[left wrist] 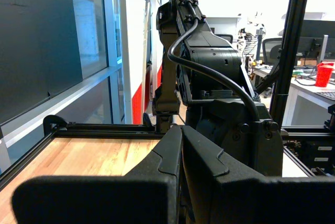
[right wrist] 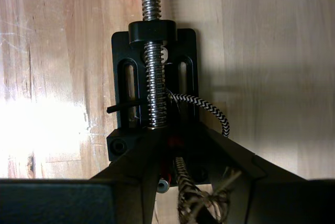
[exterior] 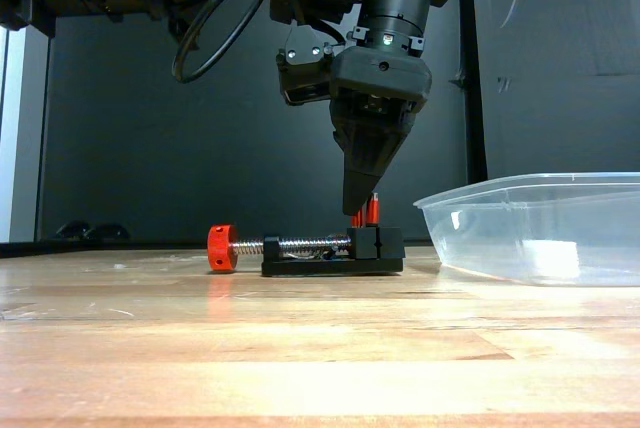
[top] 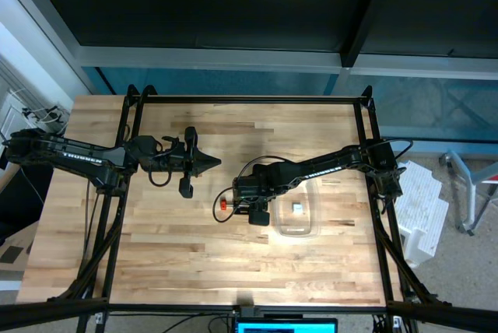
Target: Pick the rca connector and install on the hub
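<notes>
The hub (exterior: pixel 335 253) is a black block with a threaded screw and a red knob (exterior: pixel 221 247), lying on the wood. It also shows in the right wrist view, hub (right wrist: pixel 154 72), and in the high view, hub (top: pixel 233 203). My right gripper (exterior: pixel 356 210) points straight down onto the hub's end block, shut. The rca connector (right wrist: pixel 171 141) is pinched at the gripper's tips and mostly hidden; its black-and-white braided lead (right wrist: pixel 205 108) loops out beside the screw. My left gripper (top: pixel 212 162) hangs shut over the table's left half, far from the hub.
A clear plastic tray (top: pixel 313 224) stands right of the hub, holding a small white square piece (top: pixel 297 208). In the low view the tray (exterior: pixel 540 233) sits close to the right gripper's right side. Black frame rails (top: pixel 372 138) edge the table.
</notes>
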Controlling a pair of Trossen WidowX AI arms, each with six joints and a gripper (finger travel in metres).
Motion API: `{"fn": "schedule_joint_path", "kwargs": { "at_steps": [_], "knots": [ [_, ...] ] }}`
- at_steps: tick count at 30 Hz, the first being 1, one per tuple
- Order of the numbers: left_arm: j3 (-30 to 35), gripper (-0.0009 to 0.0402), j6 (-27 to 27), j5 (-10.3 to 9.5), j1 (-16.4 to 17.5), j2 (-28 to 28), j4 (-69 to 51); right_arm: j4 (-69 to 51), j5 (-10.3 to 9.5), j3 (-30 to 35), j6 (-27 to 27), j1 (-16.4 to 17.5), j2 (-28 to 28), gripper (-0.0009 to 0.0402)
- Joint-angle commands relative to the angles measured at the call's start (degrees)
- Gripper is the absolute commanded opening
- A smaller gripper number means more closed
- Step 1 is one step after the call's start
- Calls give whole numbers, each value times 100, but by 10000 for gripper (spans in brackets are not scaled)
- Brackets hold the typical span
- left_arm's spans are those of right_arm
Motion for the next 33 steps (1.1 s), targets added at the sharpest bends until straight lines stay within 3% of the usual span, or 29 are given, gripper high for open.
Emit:
{"fn": "schedule_joint_path", "kwargs": {
  "at_steps": [1,23,33],
  "knots": [
    [2,0,2,0,0,0,0,0,-15,39,7,2,-7,129],
    [2,0,0,0,0,0,2,-1095,-15,885,26,-22,-199,149],
    [2,0,2,0,0,0,0,-1119,-15,909,26,-22,-197,149]
  ]
}}
